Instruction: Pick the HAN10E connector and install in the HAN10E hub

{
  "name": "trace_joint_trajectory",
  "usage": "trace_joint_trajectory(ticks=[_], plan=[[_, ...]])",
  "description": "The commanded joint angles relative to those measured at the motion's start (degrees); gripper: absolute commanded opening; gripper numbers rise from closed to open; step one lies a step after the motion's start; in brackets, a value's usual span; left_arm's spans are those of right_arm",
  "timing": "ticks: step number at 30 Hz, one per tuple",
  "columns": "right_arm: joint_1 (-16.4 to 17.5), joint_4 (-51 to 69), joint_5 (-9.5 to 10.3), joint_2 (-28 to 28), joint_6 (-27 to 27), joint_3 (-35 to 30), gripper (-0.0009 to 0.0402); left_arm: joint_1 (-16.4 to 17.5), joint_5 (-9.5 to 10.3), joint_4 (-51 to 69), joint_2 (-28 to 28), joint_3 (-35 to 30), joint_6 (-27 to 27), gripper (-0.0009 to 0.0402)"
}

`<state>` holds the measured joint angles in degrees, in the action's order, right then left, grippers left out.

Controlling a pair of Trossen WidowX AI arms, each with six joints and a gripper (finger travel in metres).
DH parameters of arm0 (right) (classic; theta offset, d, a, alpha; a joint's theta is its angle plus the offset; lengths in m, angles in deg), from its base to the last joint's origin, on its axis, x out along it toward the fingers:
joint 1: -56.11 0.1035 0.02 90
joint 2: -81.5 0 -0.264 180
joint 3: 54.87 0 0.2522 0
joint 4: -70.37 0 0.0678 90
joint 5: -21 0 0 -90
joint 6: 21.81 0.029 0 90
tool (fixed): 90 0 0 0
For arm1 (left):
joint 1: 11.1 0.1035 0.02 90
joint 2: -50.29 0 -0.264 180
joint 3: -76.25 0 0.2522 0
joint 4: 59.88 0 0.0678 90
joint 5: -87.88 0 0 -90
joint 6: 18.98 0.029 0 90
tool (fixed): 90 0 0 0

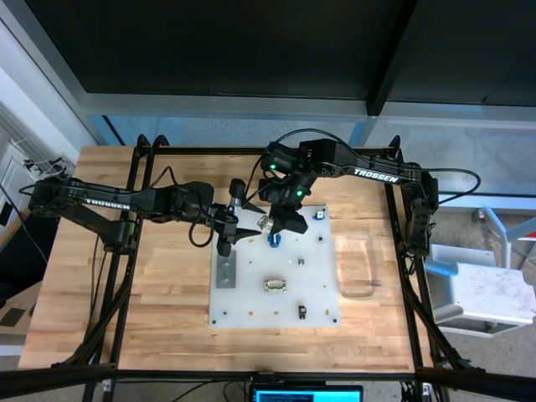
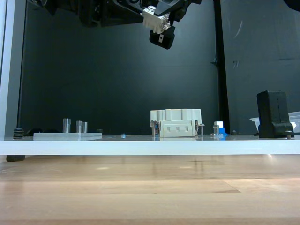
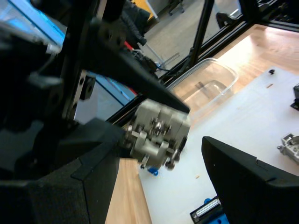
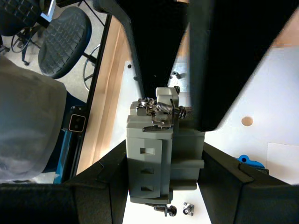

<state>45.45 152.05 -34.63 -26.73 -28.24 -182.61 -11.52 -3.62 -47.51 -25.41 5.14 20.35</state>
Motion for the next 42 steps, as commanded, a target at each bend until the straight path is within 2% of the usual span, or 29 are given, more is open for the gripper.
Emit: trace_joint_trajectory(ticks=[1, 3, 10, 15, 33, 37, 42], plan=[[0.04, -0.52, 0.22, 0.00, -0.09, 0.33, 0.0095, 0.02, -0.83, -0.09, -0.04, -0.04, 0.26, 0.0237], [0.02, -1.16, 0.24, 0.00, -0.07, 0.33, 0.0095, 0.02, -1.79, -0.15, -0.04, -0.04, 0.74, 0.0232], [-0.02, -2.75, 0.22, -0.17, -0.02, 0.35, 0.0095, 0.02, -2.25, -0.15, -0.04, -0.04, 1.84, 0.0213], [-0.11, -3.08, 0.22, -0.28, 0.07, 0.37, 0.0095, 0.02, -4.66, -0.11, -0.48, -0.04, 1.92, 0.0194], [-0.22, -4.22, 0.35, -0.20, 1.05, 0.20, 0.0096, -0.20, -4.94, 1.11, -0.52, -0.02, 1.88, 0.0122], [-0.22, -4.24, 0.44, -0.20, 1.09, 0.20, 0.0122, -0.26, -4.96, 1.09, -0.52, -0.04, 1.88, 0.0108], [-0.22, -4.13, 0.42, -0.20, 1.57, 0.20, 0.0197, -0.35, -4.96, 1.09, -0.52, -0.04, 1.86, 0.0101]])
